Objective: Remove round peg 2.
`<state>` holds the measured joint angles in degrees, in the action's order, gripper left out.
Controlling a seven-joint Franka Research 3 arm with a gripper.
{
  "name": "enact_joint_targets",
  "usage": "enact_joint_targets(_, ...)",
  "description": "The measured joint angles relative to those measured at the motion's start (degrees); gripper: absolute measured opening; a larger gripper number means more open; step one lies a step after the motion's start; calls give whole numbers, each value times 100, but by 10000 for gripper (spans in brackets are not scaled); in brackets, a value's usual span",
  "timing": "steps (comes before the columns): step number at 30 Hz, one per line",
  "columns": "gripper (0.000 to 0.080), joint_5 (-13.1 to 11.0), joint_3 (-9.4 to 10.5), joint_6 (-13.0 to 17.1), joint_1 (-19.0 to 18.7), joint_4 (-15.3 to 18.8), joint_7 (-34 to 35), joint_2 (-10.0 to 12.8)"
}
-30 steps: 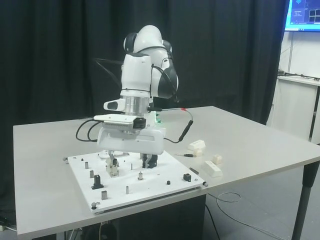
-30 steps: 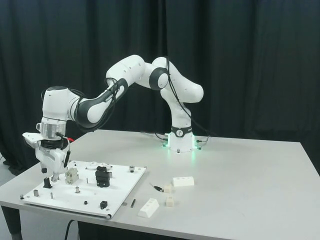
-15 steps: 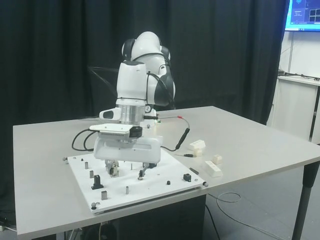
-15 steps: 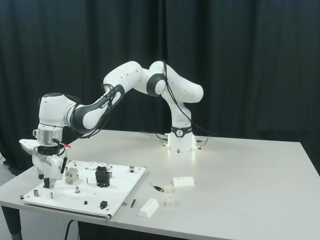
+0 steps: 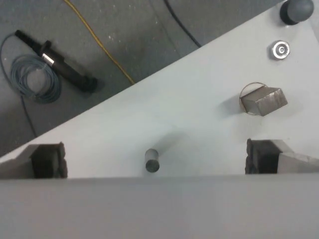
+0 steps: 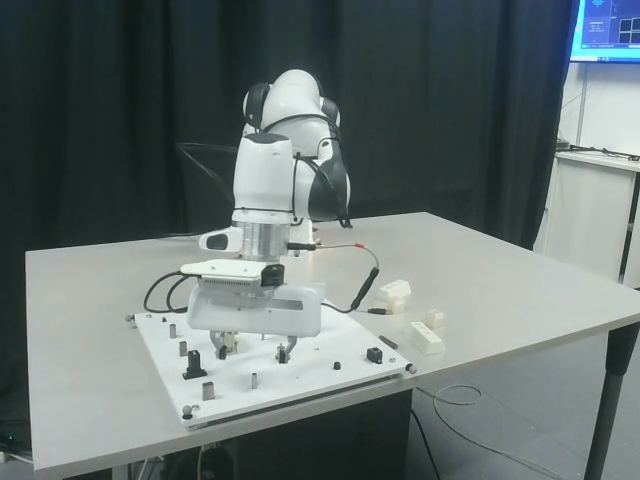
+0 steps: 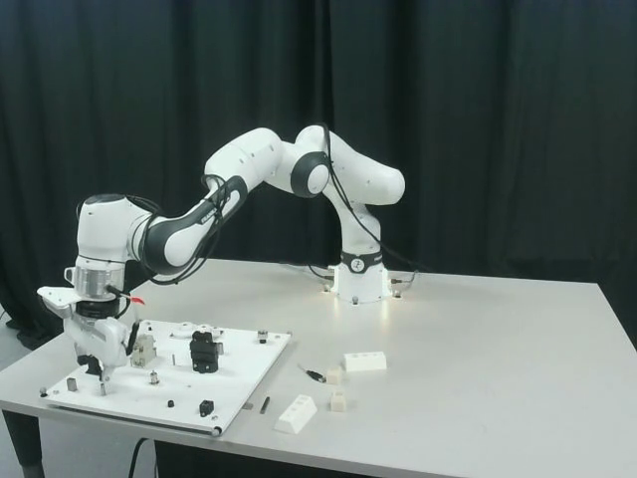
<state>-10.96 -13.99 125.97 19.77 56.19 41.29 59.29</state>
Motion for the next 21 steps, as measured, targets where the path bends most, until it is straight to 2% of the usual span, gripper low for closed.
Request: enact_joint_targets(21,800,0,5,-132,-27,-3,-113,140)
